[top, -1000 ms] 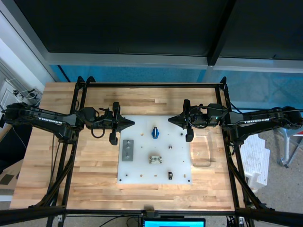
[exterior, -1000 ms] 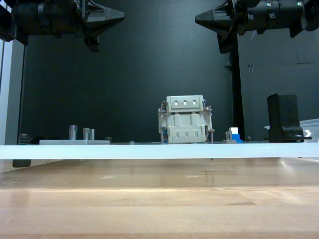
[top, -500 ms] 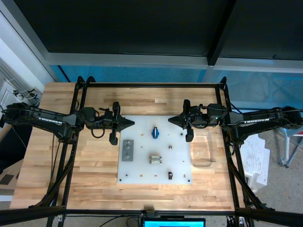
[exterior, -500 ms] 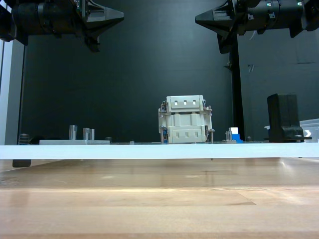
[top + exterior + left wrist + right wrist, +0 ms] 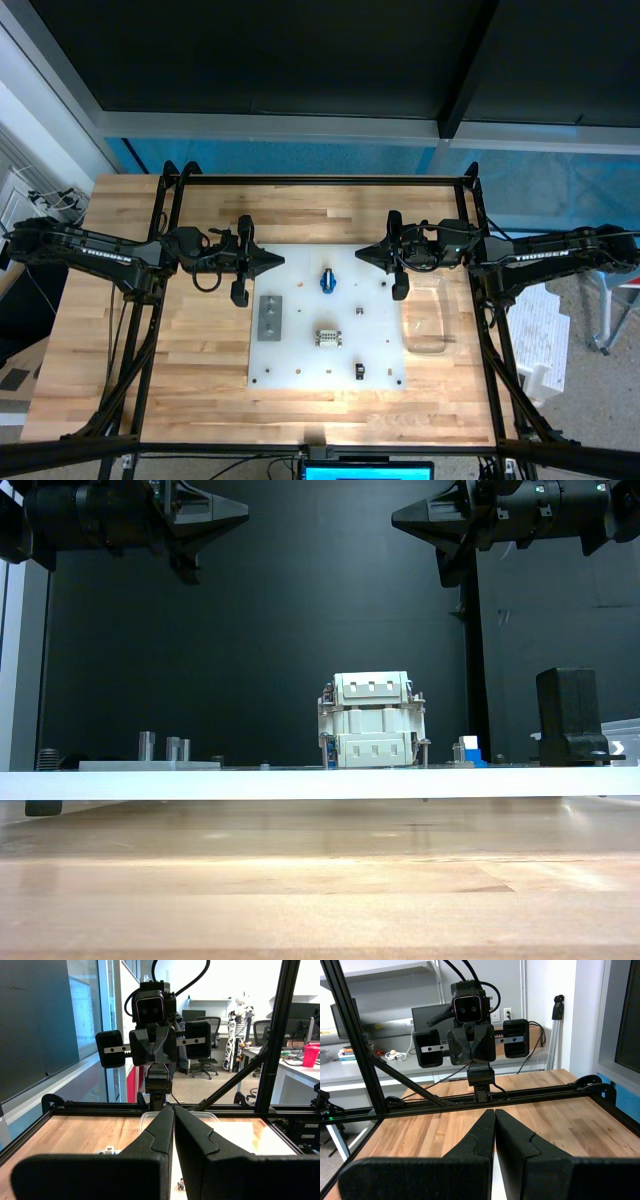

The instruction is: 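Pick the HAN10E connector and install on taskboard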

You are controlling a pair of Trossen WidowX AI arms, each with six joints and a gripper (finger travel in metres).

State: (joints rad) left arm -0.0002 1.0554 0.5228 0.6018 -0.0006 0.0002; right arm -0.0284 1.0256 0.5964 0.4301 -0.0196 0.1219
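Note:
The HAN10E connector [image 5: 328, 338] is a small grey-beige block standing on the white taskboard [image 5: 300, 372] near its middle. In the low view the connector [image 5: 371, 720] rises in two stacked tiers above the taskboard's edge [image 5: 300, 783]. My left gripper [image 5: 280, 260] hovers shut over the board's far left corner, well above it [image 5: 245, 517]. Shut too, my right gripper [image 5: 360, 252] hangs over the far right part [image 5: 395, 520]. Both tips [image 5: 173, 1110] [image 5: 494, 1111] point at each other, and nothing is held.
On the board lie a grey metal block [image 5: 270, 317], a blue part [image 5: 327, 280] and a small black part [image 5: 359, 372] [image 5: 570, 718]. A clear plastic container [image 5: 430, 315] sits right of the board. Black frame rails [image 5: 320, 181] border the table.

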